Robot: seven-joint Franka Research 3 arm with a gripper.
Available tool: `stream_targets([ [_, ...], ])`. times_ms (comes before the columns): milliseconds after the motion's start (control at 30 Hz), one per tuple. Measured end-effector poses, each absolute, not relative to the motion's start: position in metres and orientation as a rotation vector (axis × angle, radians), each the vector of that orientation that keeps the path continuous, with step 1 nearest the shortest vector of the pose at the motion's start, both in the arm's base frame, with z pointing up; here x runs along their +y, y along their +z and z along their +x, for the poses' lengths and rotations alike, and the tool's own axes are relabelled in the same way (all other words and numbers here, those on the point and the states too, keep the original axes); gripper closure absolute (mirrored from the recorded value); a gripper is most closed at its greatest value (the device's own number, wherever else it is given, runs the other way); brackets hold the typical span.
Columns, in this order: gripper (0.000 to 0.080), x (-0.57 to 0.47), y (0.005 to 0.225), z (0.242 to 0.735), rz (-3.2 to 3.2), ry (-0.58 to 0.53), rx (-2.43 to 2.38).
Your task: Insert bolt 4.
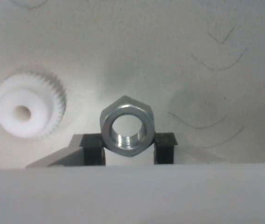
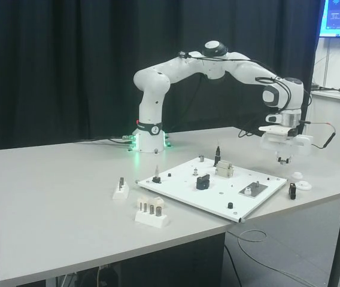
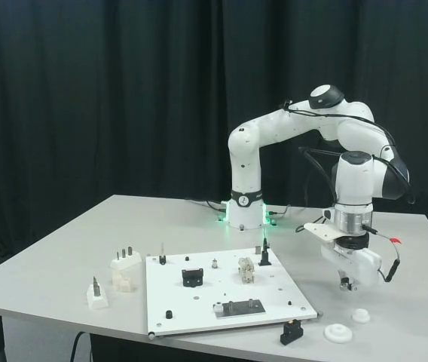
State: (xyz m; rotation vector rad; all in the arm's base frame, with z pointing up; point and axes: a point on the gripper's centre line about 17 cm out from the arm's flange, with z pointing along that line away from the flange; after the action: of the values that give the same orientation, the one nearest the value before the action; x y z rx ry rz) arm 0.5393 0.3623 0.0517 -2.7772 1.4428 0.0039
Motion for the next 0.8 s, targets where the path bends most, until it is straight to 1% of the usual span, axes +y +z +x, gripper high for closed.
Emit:
stream_targets([
  [233, 0.058, 0.348, 0.062, 0.55, -2.806, -0.06, 1.443],
  [567, 0.058, 0.301, 0.086, 0.575, -2.863, -0.174, 1.456],
  [800, 0.058, 0.256, 0.099, 0.591, -2.961, -0.21, 1.369],
])
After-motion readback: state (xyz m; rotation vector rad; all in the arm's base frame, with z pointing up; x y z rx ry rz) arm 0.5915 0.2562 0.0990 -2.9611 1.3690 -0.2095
